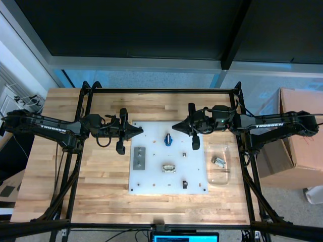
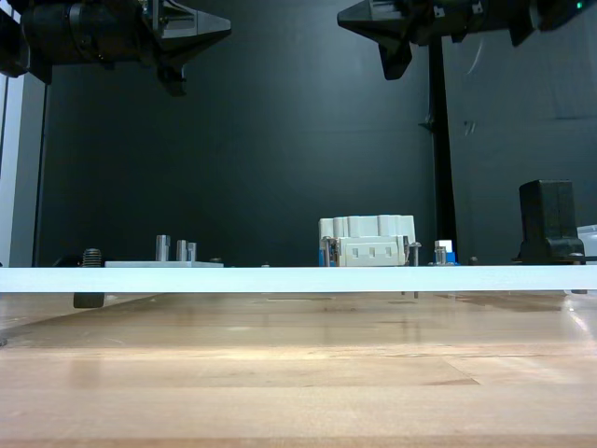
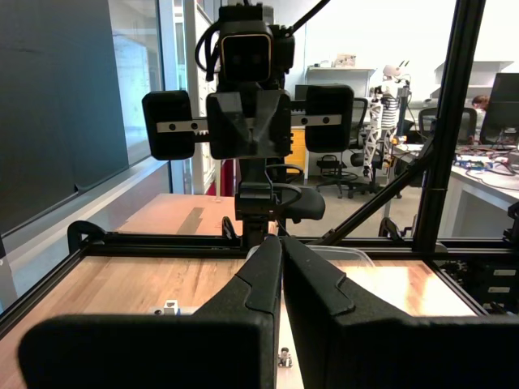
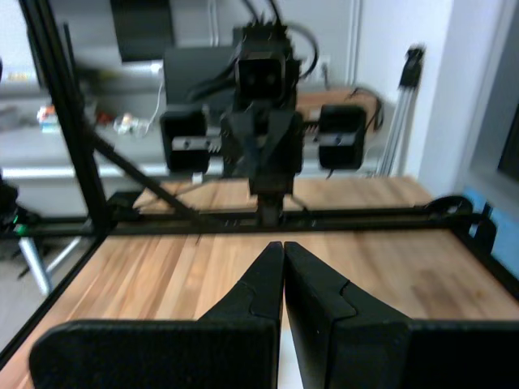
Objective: Remove the HAN10E connector from the taskboard and place in the container
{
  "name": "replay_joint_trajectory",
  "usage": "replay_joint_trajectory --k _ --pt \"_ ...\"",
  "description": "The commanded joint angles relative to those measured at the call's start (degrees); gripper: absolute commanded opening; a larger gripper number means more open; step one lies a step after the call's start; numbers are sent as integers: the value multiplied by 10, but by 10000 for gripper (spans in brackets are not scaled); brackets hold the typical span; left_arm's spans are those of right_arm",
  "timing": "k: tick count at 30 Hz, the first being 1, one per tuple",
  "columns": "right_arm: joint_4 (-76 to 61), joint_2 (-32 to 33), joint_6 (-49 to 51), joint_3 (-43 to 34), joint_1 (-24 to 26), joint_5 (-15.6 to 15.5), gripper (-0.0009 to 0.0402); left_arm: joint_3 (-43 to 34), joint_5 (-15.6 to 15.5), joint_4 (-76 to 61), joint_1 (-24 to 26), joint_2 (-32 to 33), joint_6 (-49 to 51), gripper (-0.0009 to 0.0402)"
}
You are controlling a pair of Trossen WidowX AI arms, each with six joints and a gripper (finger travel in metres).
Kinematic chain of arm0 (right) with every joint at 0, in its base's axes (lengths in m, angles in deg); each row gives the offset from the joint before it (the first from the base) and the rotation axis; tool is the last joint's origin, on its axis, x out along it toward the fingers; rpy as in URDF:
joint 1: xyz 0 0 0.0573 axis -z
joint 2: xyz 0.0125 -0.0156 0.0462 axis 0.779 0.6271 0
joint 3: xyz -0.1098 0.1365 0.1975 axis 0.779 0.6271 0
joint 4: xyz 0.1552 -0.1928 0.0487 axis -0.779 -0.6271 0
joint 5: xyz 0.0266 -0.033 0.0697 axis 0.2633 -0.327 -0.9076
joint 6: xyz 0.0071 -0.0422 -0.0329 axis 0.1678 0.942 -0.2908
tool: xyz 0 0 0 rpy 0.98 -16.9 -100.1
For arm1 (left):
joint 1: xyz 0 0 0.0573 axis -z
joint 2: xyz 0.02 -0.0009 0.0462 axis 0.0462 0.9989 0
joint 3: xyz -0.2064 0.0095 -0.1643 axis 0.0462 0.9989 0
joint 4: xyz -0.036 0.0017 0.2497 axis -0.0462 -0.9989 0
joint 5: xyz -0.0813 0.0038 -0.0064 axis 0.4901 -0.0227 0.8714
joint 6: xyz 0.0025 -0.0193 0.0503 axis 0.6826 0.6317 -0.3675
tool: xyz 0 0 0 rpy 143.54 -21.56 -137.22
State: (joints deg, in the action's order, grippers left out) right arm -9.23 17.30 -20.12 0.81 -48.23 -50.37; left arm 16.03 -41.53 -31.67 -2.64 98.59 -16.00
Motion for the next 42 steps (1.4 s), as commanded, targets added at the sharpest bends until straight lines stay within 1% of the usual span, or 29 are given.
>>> replay_joint_trajectory --k 1,3,10,42 --pt "42 0 -1 22 0 27 0 0 0 0 0 0 0 0" --pt "54 0 -4 31 0 32 0 0 0 0 0 0 0 0" --pt "70 0 -11 52 -2 31 0 0 0 0 0 0 0 0" --pt "49 0 -14 53 -2 31 0 0 0 0 0 0 0 0"
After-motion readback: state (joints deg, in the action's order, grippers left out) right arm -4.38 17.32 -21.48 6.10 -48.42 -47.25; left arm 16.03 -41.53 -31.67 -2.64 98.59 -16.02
